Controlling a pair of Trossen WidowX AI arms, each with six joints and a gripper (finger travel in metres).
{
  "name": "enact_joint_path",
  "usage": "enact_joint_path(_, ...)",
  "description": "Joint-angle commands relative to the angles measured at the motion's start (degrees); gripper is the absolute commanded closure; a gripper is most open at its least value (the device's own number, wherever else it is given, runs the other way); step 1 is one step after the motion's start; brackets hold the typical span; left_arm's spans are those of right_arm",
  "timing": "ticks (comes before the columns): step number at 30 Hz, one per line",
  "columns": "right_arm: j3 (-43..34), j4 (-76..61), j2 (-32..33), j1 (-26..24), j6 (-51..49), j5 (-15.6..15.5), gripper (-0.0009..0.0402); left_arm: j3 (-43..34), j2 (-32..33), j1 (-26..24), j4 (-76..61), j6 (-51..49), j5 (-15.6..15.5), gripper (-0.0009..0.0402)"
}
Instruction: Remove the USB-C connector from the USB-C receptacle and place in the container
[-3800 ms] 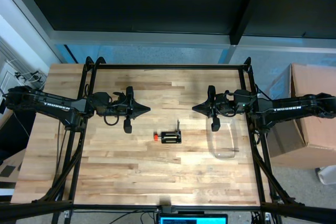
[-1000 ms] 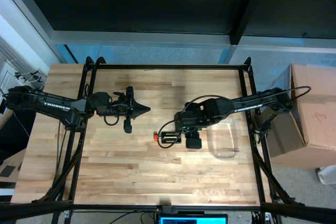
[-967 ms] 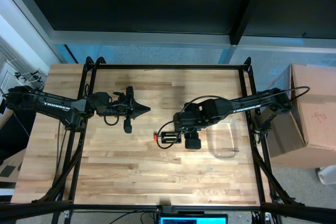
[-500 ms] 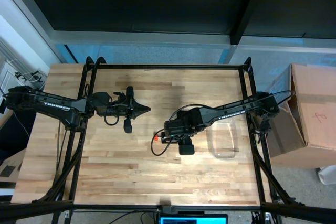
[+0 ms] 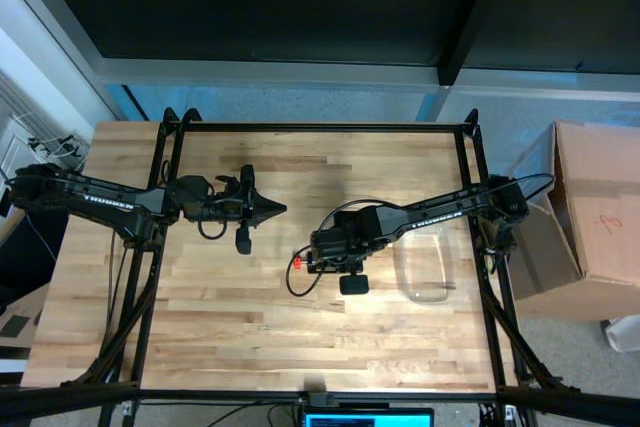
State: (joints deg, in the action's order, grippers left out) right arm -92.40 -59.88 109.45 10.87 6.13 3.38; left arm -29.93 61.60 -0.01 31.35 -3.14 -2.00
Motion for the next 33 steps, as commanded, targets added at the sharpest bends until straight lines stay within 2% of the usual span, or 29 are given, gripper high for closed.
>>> enact_joint_path(1,0.1,0.0,-0.1,0.0,-0.2,0.1,0.0366,0.0,0.0,0.0,0.0,0.0,0.0,0.0393)
enact_joint_path(4,0.1,0.0,-0.2,0.0,-0.5,0.1,0.0396,0.0,0.0,0.0,0.0,0.0,0.0,0.0393)
enact_joint_path(7,0.1,0.0,-0.2,-0.1,-0.5,0.1,0.0385,0.0,0.0,0.0,0.0,0.0,0.0,0.0393)
enact_joint_path(14,0.1,-0.1,-0.5,-0.1,-0.5,0.1,0.0392,0.0,0.0,0.0,0.0,0.0,0.0,0.0393)
enact_joint_path(19,0.1,-0.3,-1.1,-0.1,-0.5,1.6,0.0393,0.0,0.0,0.0,0.0,0.0,0.0,0.0393)
enact_joint_path(33,-1.8,-2.0,-4.3,-0.2,-0.6,1.6,0.0393,0.0,0.0,0.0,0.0,0.0,0.0,0.0393)
